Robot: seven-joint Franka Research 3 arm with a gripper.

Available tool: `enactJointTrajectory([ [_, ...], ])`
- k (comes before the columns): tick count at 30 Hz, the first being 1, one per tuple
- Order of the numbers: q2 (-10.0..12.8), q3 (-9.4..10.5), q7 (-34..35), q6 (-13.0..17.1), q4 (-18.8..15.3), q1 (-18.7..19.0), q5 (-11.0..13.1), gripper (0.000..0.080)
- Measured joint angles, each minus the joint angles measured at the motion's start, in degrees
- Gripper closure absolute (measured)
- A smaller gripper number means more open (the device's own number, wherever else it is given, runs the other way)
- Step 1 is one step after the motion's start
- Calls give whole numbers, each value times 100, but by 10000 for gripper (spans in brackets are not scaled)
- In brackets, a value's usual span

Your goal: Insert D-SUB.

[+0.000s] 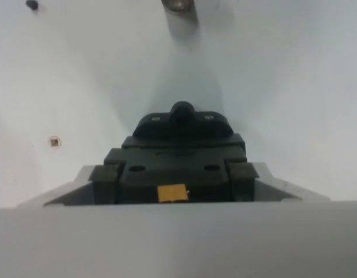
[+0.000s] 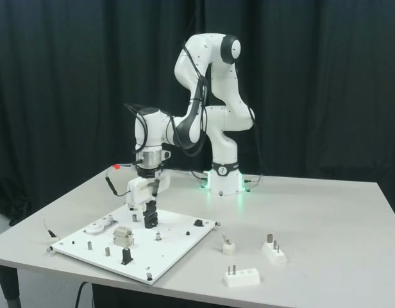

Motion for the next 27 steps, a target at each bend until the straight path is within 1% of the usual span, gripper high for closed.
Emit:
enactJointTrajectory([
  [16, -5, -91, -6, -53, -21, 96, 6, 417],
  [27, -3, -101, -27, 43, -71, 121, 6, 417],
])
